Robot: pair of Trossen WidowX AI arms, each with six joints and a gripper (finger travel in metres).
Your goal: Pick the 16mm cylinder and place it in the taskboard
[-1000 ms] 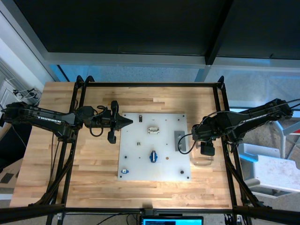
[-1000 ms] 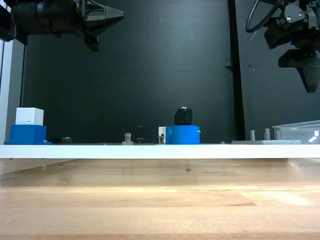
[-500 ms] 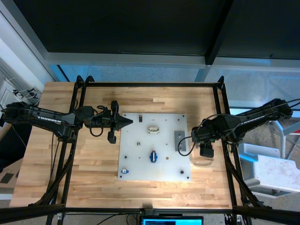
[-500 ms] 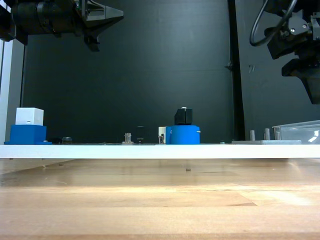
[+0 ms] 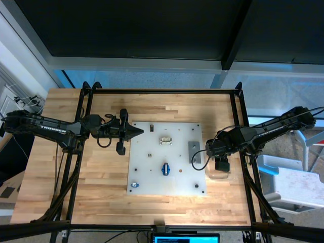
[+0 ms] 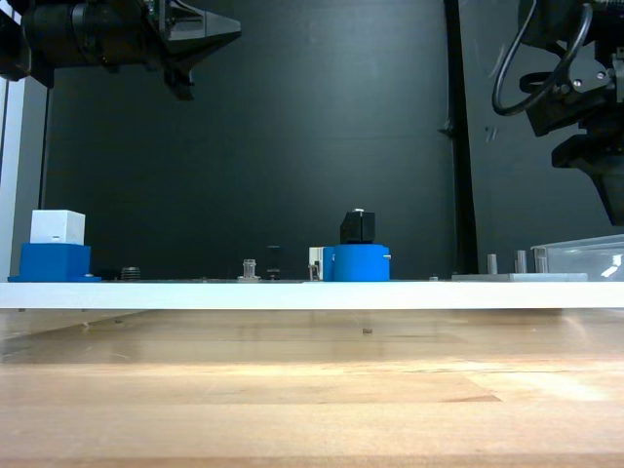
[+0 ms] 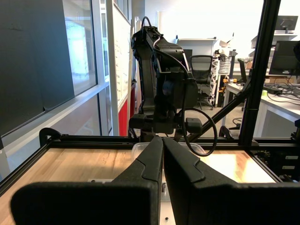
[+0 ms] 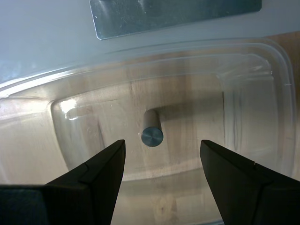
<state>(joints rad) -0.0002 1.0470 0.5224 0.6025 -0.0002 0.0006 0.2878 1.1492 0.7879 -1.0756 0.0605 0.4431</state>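
Note:
The 16mm cylinder (image 8: pixel 152 129), a short silver-grey peg, lies on its side in the clear plastic tray (image 8: pixel 243 117). My right gripper (image 8: pixel 161 159) hangs open just above the tray, one finger on each side of the peg and not touching it. From above, the right gripper (image 5: pixel 221 164) sits over the tray (image 5: pixel 218 175) at the right edge of the white taskboard (image 5: pixel 152 172). My left gripper (image 5: pixel 136 130) is shut and empty, held high beside the board's far left corner. The peg itself is hidden in the high and low views.
On the board are a grey block (image 5: pixel 195 152), a blue fitting (image 5: pixel 165 169), a beige connector (image 5: pixel 165 139) and a small blue piece (image 5: pixel 133 185). Black frame bars (image 5: pixel 162 91) ring the table. The tray's rim (image 6: pixel 580 255) stands right of the board.
My right gripper has come down toward the tray and drifted slightly to the right in the low view. The left arm has stayed still.

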